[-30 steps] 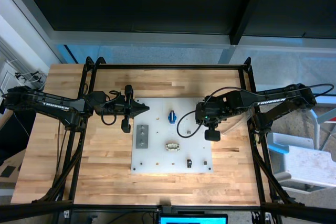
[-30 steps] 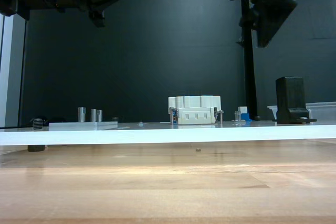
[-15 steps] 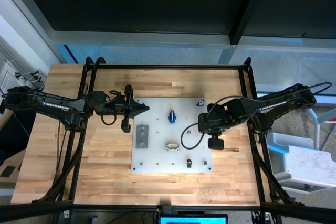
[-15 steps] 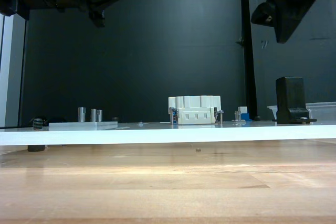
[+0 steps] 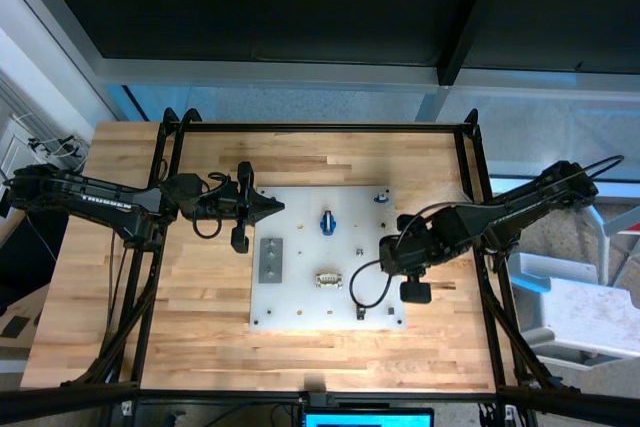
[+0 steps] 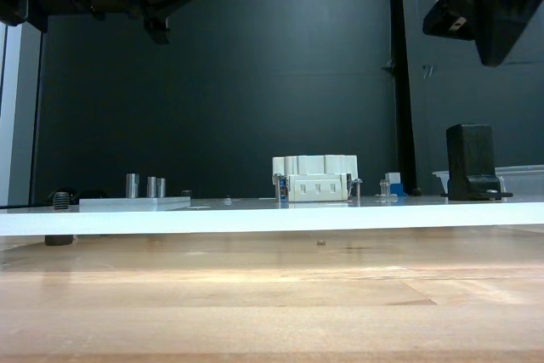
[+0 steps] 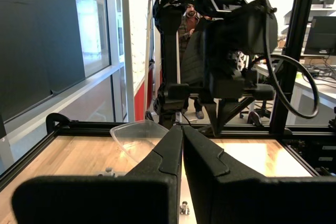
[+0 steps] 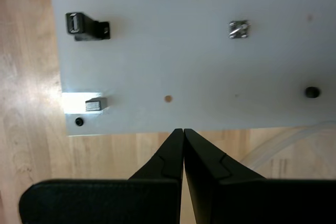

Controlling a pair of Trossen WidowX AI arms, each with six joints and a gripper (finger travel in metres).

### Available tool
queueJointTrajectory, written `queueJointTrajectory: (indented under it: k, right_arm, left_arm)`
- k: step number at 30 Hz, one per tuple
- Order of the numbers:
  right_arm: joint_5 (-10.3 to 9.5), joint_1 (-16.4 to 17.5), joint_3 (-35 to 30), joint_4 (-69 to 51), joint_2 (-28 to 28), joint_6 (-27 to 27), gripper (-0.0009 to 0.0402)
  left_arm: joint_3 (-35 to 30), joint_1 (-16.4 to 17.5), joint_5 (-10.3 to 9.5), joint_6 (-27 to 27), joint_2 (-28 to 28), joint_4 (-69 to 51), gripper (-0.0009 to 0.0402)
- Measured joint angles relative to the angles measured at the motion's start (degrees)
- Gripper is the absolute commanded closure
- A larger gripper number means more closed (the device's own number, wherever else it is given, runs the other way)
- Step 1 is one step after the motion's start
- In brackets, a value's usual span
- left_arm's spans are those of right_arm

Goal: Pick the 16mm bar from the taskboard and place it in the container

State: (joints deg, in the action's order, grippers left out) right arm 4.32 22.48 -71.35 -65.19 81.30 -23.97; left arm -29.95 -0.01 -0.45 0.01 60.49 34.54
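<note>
The brand name TROSSEN is printed in white capital letters on the black forearm link of the left arm, behind the left gripper; it is legible in the high view. The same word, TROSSEN, appears in white on the upper link of the right arm in the left wrist view.
</note>
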Motion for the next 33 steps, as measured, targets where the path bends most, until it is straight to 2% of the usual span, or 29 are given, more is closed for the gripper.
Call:
queueJointTrajectory:
  k: [18,21,33]
  right_arm:
    - [-0.17,8.1,-0.2,2.0,3.9,-7.1,0.0393]
    - [-1.01,9.0,-0.9,2.2,5.1,-7.6,0.0393]
    - [-1.46,11.1,-5.2,2.3,10.4,-8.9,0.0383]
  left_arm:
    - [0.0,0.0,-0.02,0.0,0.0,0.0,0.0393]
    - [0.0,0.0,-0.02,0.0,0.0,0.0,0.0393]
    - [0.0,0.0,-0.02,0.0,0.0,0.0,0.0393]
